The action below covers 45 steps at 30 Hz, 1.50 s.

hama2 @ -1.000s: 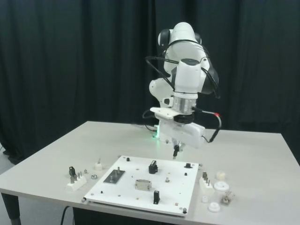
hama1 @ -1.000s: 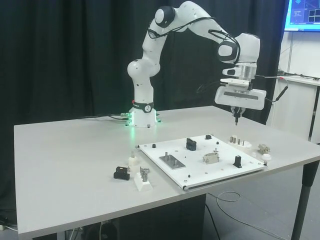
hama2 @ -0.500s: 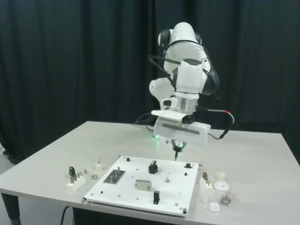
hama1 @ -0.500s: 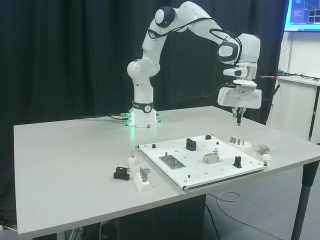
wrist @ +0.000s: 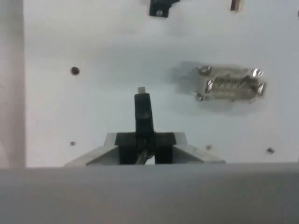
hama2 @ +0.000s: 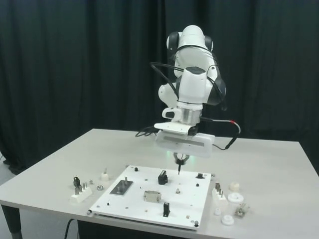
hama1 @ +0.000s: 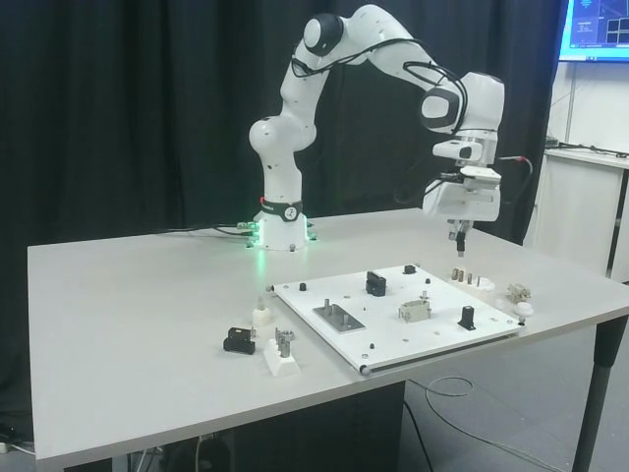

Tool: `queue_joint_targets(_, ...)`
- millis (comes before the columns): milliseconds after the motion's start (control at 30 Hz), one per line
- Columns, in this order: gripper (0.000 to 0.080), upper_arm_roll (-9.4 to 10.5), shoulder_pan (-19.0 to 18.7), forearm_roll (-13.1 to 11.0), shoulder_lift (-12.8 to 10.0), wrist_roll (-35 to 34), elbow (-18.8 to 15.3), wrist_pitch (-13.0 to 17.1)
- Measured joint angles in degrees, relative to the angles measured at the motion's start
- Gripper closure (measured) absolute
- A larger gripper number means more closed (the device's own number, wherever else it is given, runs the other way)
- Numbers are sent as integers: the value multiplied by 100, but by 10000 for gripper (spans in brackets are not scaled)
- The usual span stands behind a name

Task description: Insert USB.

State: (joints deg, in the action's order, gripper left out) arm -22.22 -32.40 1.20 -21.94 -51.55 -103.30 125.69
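My gripper [wrist: 142, 140] is shut on a black USB plug [wrist: 143, 108] whose small metal tip points down at the white board [wrist: 93, 42]. In the room views the gripper [hama1: 459, 232] [hama2: 178, 168] hangs well above the board [hama1: 393, 334] [hama2: 144, 211], over its far part. A grey multi-pin connector [wrist: 230, 86] [hama1: 414, 311] [hama2: 152, 196] is fixed to the board, off to one side of the plug. Two black blocks [hama1: 374, 284] [hama1: 468, 317] stand on the board; I cannot tell which of them holds the USB socket.
A grey metal plate [hama1: 339, 318] [hama2: 121, 187] lies on the board. Beside the board on the table sit a white holder with pins [hama1: 280, 356] [hama2: 79, 191], a black part [hama1: 237, 340], and small white and grey pieces [hama1: 518, 293] [hama2: 233, 199]. The arm's base [hama1: 277, 221] stands behind.
The hand has turned about its upright axis. In the second room view it has shifted left and a little lower over the board, still holding the plug.
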Motion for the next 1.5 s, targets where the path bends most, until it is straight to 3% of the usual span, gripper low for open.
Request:
queue_joint_targets(867, 732, 196, 417, 0, -220, 3105, 297, 100)
queue_joint_targets(1033, 732, 198, 499, -1, -344, 4169, 449, 100)
queue_joint_targets(1200, 732, 224, 646, -5, -523, 4678, 659, 101)
queue_joint_targets(1500, 732, 496, 1057, -4, -846, 5591, 1075, 85)
